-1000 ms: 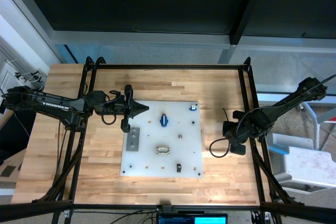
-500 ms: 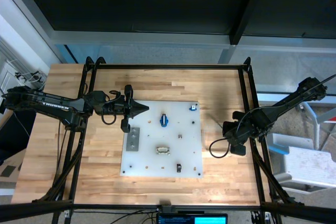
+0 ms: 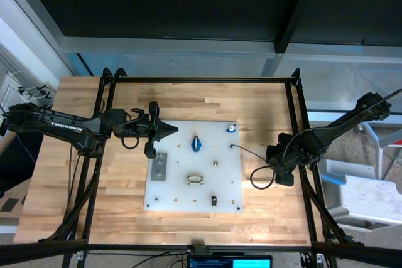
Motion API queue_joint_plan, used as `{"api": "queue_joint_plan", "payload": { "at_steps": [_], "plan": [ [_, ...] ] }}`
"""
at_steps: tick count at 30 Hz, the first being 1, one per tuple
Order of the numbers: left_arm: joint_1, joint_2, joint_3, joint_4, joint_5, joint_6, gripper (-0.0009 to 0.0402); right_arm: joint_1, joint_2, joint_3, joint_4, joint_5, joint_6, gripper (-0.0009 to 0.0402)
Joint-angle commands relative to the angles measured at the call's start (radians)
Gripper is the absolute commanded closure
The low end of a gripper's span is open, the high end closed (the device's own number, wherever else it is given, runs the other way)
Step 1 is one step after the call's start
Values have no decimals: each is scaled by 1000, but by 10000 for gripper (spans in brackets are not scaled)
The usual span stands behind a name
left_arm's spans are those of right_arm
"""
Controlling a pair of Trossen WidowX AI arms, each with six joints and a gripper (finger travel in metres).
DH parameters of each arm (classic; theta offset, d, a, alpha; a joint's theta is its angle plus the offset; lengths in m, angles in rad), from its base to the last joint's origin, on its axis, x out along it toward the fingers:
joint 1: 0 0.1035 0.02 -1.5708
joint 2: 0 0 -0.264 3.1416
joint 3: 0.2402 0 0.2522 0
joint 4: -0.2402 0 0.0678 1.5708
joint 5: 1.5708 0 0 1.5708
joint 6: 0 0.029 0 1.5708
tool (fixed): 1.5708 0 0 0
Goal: Remove the USB connector from the USB hub and place in the container
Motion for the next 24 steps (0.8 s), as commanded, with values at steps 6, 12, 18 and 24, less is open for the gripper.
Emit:
{"api": "queue_joint_plan", "payload": {
  "at_steps": [6,12,18,24],
  "plan": [
    [0,0,0,0,0,0,392,0,0,11,2,0,2,194],
    [0,0,0,0,0,0,392,0,0,24,3,-1,2,218],
    [0,0,0,0,0,0,392,0,0,25,4,0,2,231],
    [0,0,0,0,0,0,392,0,0,25,45,-1,22,257]
  ]
}}
